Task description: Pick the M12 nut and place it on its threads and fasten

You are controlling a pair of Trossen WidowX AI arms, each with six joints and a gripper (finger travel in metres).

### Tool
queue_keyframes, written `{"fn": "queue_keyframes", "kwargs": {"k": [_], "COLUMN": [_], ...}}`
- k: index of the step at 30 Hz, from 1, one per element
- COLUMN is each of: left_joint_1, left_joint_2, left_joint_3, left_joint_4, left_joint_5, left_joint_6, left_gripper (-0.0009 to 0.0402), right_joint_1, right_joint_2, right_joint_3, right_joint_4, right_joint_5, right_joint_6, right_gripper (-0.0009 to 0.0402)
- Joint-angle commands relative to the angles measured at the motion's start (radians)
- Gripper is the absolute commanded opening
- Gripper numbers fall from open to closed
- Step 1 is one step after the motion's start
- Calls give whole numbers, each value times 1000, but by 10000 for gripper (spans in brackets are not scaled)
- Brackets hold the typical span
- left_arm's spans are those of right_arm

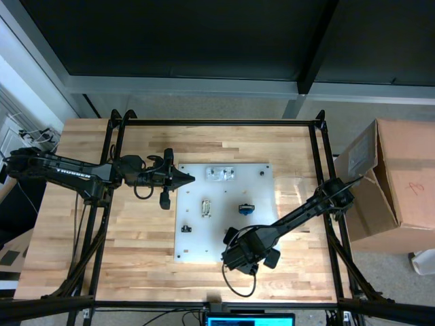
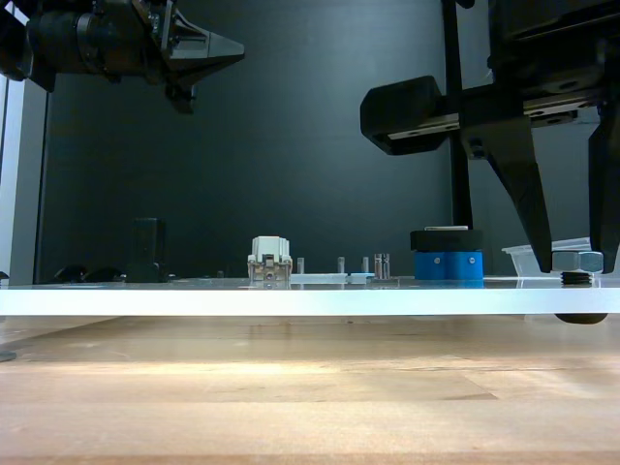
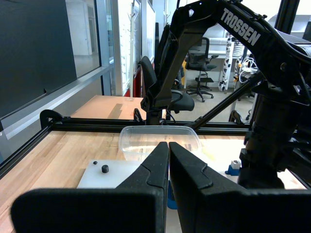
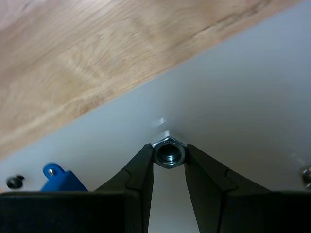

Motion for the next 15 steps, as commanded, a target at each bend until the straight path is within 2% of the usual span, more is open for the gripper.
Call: {"fn": "queue_keyframes", "kwargs": {"k": [1, 9, 15], "left_joint_1": [0, 0, 0], "left_joint_2": [0, 0, 0], "left_joint_3": [0, 0, 0], "left_joint_4": [0, 0, 0], "left_joint_5": [0, 0, 0], "left_joint_6": [0, 0, 0], "left_gripper": [0, 0, 0], "right_joint_1": [-2, -9, -23], "right_joint_2": [1, 0, 0], "right_joint_3": [1, 1, 0], "right_joint_4": [8, -3, -8], "right_joint_5": [5, 3, -17], "right_joint_6": [102, 444, 565], "right_gripper": [2, 2, 2]}}
